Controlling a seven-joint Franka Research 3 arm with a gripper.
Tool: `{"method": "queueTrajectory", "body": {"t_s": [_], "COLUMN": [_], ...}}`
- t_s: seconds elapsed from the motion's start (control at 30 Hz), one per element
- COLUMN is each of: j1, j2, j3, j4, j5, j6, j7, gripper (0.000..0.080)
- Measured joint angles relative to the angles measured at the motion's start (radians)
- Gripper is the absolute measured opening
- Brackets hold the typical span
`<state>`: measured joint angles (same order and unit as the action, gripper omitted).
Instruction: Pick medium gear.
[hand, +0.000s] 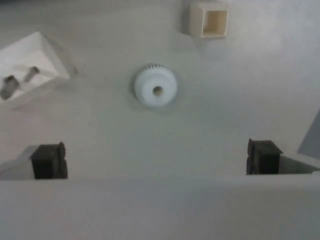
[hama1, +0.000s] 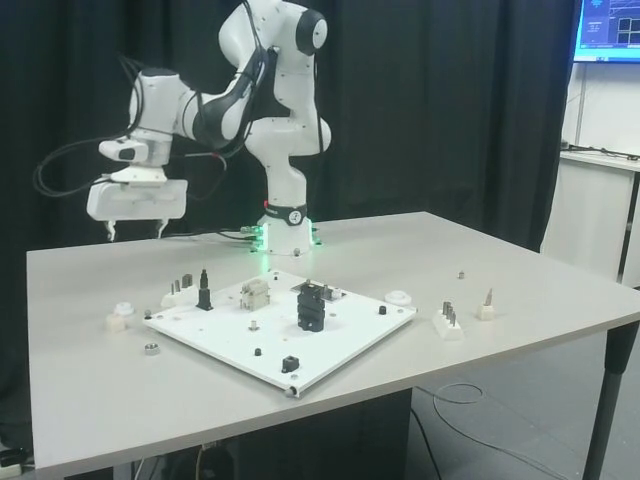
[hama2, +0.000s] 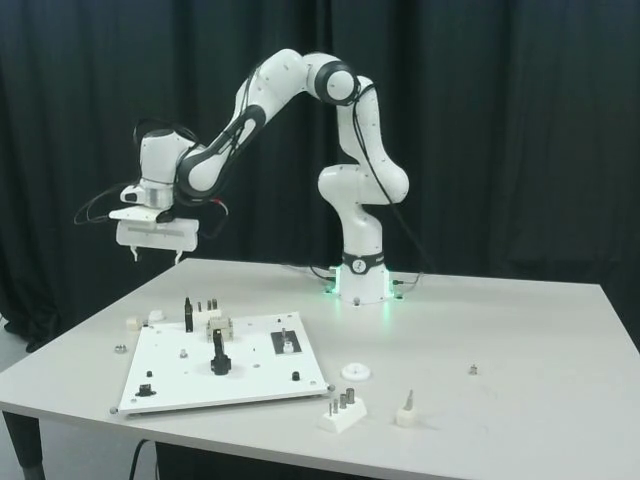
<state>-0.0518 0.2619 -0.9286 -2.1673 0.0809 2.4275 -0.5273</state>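
Medium gear (hand: 155, 87) flat on grey table (hama1: 90, 370), just off white board's (hama1: 340, 340) corner, beside small white block (hand: 209, 19). Gripper (hama1: 135, 232) high above it, fingers spread wide, holding nothing. Arm (hama2: 250, 110) stretched out from base (hama2: 362, 280), wrist pointing down.

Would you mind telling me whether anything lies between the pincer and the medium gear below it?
Nothing: in the wrist view only bare grey table shows between the open pincer and the medium gear.
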Motion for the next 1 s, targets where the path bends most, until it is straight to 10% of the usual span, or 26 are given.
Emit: {"method": "queueTrajectory", "body": {"t_s": [0.47,1.0], "j1": [-0.077,-0.19], "j2": [0.188,0.254], "j3": [0.046,0.142], "j4": [0.046,0.103], "j5": [0.277,0.381], "j6": [0.05,0.034], "j7": [-0.231,-0.358], "gripper": [0.08,0.08]}}
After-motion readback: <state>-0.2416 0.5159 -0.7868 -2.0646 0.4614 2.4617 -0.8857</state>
